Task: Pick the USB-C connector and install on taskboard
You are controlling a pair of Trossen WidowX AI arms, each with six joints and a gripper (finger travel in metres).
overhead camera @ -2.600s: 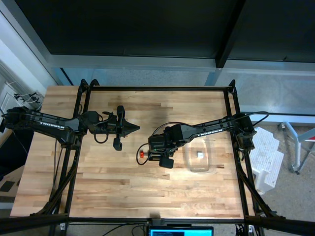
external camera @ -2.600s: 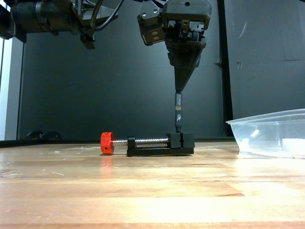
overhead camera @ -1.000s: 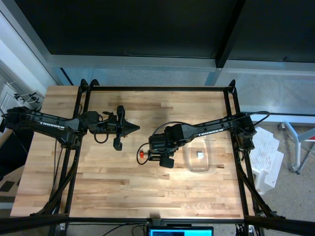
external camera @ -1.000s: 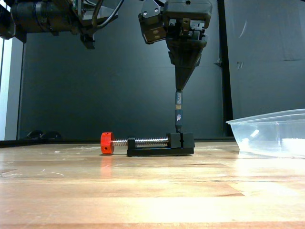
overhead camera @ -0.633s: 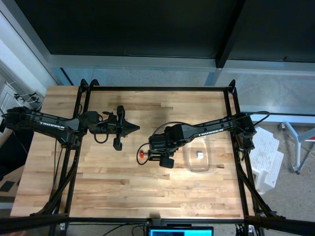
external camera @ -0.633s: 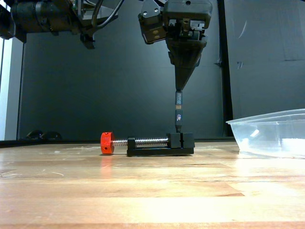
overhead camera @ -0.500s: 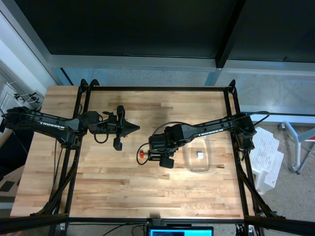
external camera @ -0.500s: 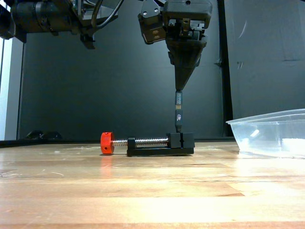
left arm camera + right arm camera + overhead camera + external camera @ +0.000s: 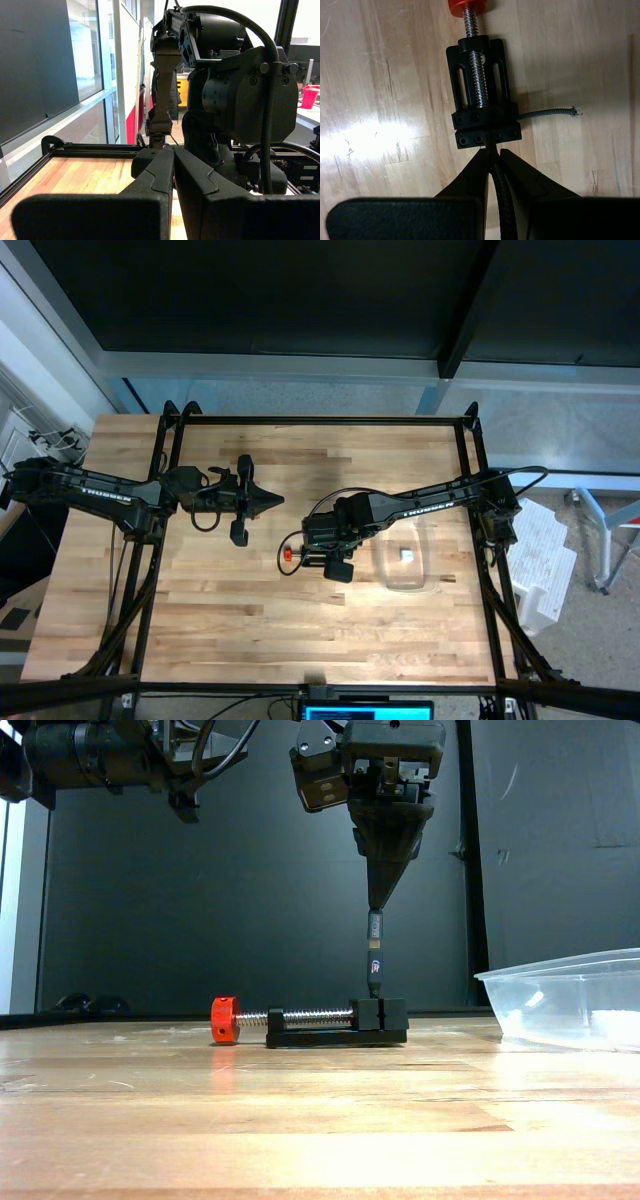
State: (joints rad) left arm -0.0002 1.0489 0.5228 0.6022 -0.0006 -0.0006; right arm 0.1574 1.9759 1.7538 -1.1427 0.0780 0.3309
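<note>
The right gripper (image 9: 374,908) pinched the connector (image 9: 374,965) upright, its tip meeting the taskboard (image 9: 335,1023) near the middle of the table (image 9: 250,620). The pick was done; seating and release seemingly remained. The left gripper (image 9: 274,501), jaws pressed together, hung toward the left edge. Nothing had visibly moved since earlier.

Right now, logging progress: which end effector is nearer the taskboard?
Right. The right end effector hangs directly above the taskboard, holding the USB-C connector; the left end effector is off to its left, raised.
</note>
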